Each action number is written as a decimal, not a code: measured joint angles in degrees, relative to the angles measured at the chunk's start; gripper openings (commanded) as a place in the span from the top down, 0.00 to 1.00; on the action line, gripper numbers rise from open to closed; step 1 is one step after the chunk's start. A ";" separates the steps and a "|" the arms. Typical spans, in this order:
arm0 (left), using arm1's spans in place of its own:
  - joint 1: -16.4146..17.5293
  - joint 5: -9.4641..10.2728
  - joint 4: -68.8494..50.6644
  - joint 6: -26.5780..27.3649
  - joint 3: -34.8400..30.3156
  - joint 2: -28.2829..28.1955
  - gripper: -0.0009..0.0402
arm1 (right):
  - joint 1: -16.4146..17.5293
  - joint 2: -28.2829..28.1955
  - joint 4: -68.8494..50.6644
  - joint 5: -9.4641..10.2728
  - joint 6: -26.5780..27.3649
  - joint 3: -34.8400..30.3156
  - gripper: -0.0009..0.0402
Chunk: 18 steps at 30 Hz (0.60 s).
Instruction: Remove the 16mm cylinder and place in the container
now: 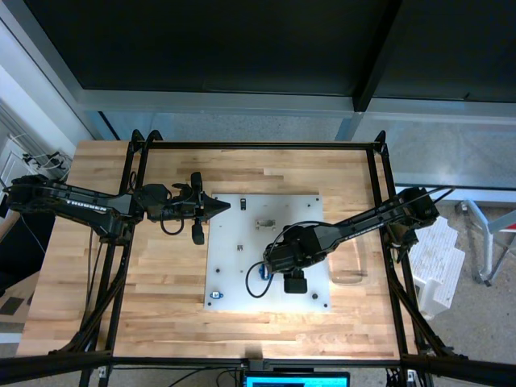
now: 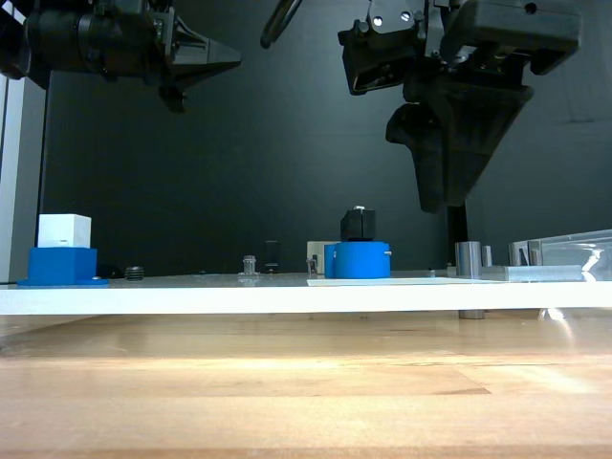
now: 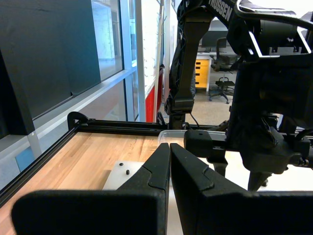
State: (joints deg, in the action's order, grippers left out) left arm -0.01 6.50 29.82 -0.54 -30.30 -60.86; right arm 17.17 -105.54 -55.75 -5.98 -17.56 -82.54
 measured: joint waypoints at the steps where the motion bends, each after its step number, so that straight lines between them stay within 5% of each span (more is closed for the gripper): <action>1: 0.00 0.00 0.02 0.02 0.00 0.00 0.98 | 0.07 0.00 0.15 -0.02 -0.15 0.33 0.46; 18: 0.00 0.00 0.04 0.02 -0.02 0.00 0.98 | 1.57 0.00 9.60 0.11 -2.64 6.88 0.47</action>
State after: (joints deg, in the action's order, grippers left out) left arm -0.01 6.50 29.87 -0.51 -30.33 -60.86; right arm 18.74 -105.54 -46.15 -5.87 -20.21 -75.66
